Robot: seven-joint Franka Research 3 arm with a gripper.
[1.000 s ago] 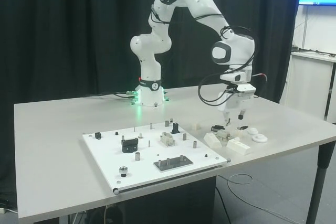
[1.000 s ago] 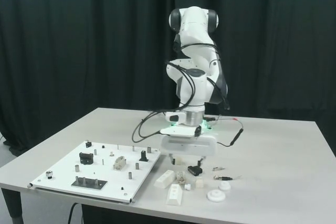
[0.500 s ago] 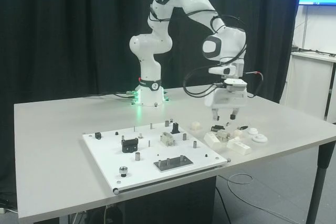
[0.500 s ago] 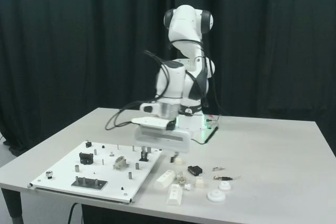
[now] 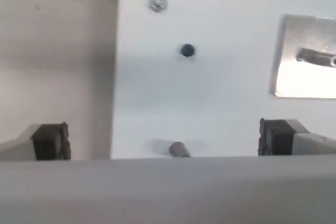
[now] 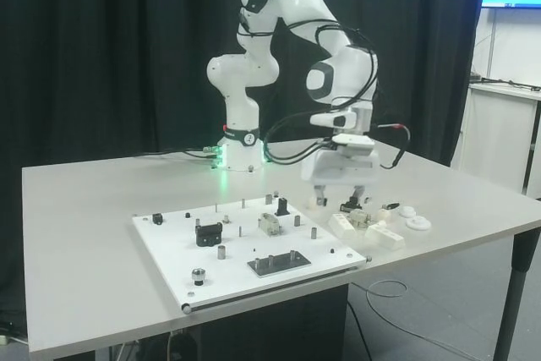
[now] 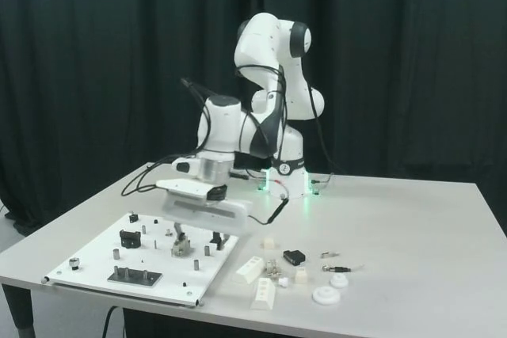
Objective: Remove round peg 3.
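Nearest me on the grey surface [image 6: 76,209] lies the white board [image 6: 169,251], with a grey metal plate [image 6: 279,264] carrying short pins at its front edge. Upright round pegs stand scattered across the board; I cannot tell which of them is round peg 3. One small grey peg [image 5: 177,149] shows in the wrist view between the fingertips, standing on the board close to its edge. My hand [image 6: 336,201] hangs above the board's side nearest the loose white parts [image 6: 376,230], its two fingers [image 5: 50,141] spread wide with nothing between them. Beyond it, the white arm [image 6: 287,6] arches back to its base [image 6: 238,154], where green light glows, in front of a black curtain [image 6: 101,40].
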